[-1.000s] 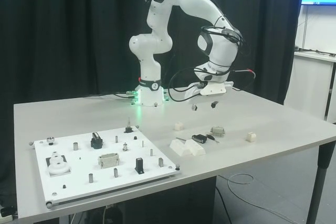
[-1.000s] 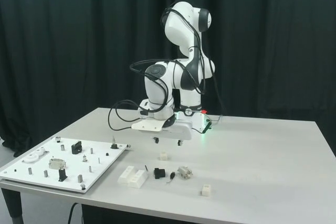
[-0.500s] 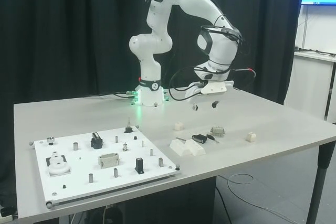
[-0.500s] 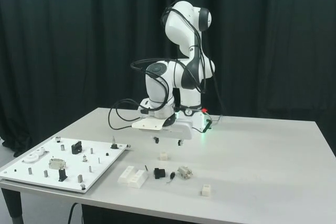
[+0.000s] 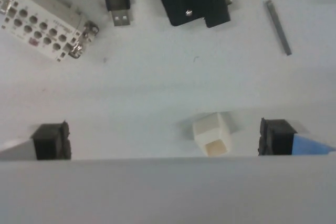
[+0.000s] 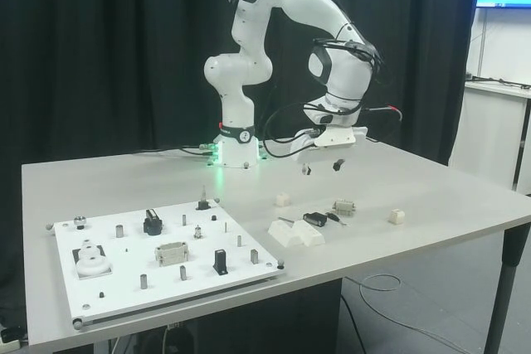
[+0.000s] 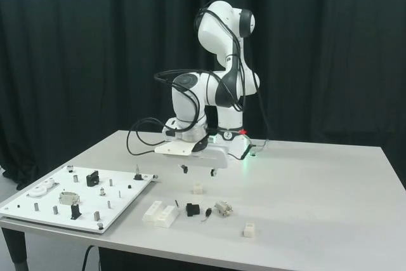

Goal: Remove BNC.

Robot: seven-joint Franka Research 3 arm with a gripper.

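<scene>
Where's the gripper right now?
In the first room view the gripper hangs open above the grey table, over the small white block, well away from the white board.

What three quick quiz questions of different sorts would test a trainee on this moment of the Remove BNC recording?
1. True or false: the tool is gripping a part from the white board.
2. Multiple choice: the small white block in the wrist view lies A) between the two fingertips, nearer one of them, untouched; B) clamped by both fingertips; C) on the white board.
3. Short answer: where is the tool relative to the loose parts on the grey table?

Key
1. False: the tool is open and holds nothing.
2. A
3. It hangs in the air above them, off to the side of the white board, touching nothing.
</scene>
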